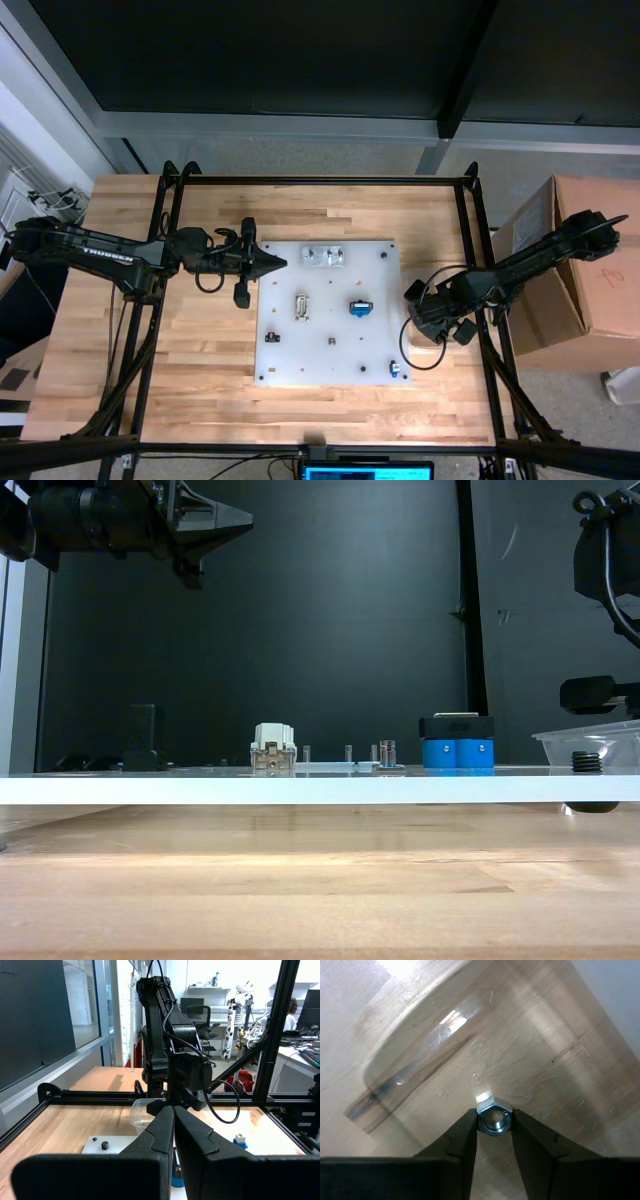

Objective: Pick the M12 nut and place it on its threads and fasten

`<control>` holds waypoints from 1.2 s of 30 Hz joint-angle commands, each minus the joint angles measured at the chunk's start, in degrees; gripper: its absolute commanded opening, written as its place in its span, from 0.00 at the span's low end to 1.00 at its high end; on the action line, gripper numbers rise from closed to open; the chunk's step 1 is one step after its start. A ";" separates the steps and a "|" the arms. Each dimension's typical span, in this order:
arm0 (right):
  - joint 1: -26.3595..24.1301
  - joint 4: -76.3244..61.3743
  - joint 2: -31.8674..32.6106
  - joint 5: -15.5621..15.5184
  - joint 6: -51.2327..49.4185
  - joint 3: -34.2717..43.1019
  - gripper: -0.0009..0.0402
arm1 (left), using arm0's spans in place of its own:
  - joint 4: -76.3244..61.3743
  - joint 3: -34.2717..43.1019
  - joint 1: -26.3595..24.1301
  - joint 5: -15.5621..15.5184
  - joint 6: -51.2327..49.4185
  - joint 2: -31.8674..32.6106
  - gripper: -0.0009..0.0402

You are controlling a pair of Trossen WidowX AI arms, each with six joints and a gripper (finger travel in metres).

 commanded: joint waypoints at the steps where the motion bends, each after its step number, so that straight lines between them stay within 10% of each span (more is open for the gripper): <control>1: 0.00 -0.28 -0.17 0.09 0.02 0.33 0.14 | 0.02 0.02 0.02 0.00 0.00 0.00 0.02; 18: 2.23 -15.89 -0.20 0.04 -5.22 16.46 0.02 | 0.02 0.02 0.02 0.00 0.00 0.00 0.02; 36: 10.14 -24.61 20.48 1.03 -16.87 41.53 0.02 | 0.02 0.02 0.02 0.00 0.00 0.00 0.02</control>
